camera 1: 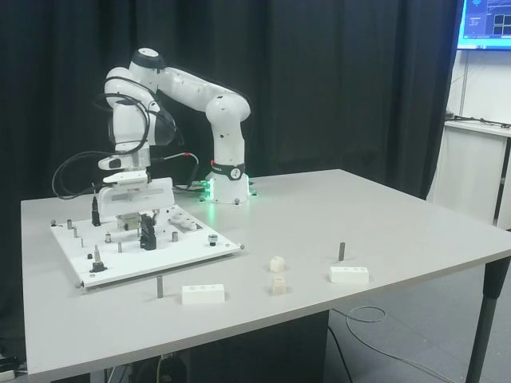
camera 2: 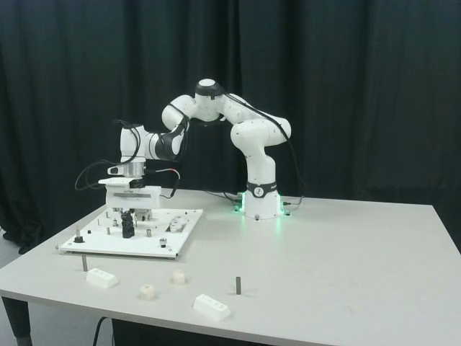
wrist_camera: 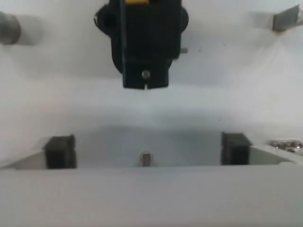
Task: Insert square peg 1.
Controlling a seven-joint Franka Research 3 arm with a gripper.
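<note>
Here, white arm (camera 2: 216,115) folded low over the white board (camera 1: 160,255), fingers (wrist_camera: 60,152) spread apart, gripping nothing.

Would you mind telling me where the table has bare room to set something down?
The grey table is bare between the arm's base and its far edge. Crowded: the white board under the gripper, and the front strip with white blocks and a dark pin.
</note>
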